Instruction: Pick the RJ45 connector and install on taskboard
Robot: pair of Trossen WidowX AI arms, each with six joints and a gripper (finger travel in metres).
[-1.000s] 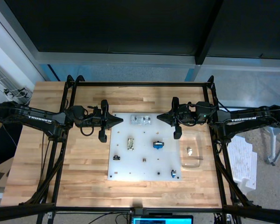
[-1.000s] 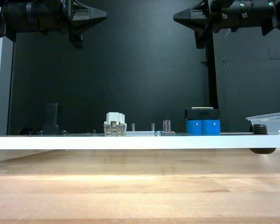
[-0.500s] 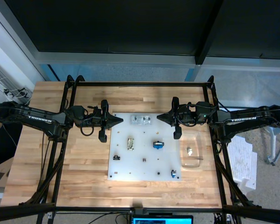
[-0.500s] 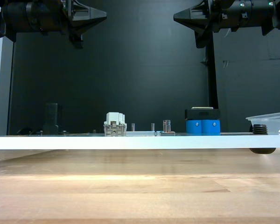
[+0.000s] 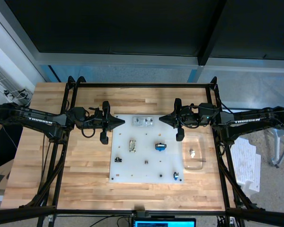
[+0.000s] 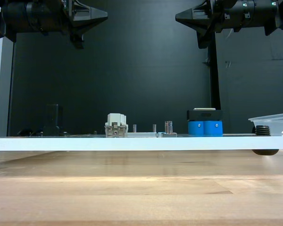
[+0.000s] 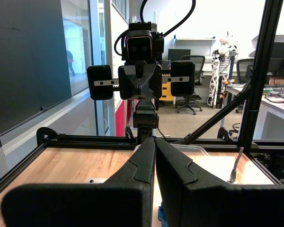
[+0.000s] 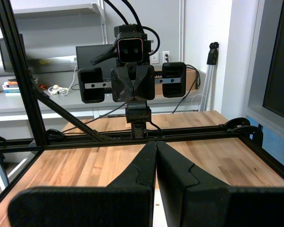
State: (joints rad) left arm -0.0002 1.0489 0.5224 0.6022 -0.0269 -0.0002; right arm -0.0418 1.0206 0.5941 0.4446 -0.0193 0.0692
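Right end effector [image 5: 162,118] & left end effector [image 5: 122,122]: fingers together, empty, aloft. Connector: can't tell, tray [image 5: 199,168] or jack [image 5: 176,176], both below right one. Prob. light, slippery, cable drags; grip grey boot.

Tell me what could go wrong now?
Both the right gripper and the left gripper hang shut and empty, high over the white board. I cannot tell whether the connector is in the blue jack or in the clear tray. If it is not fully seated, the job may end unfinished.
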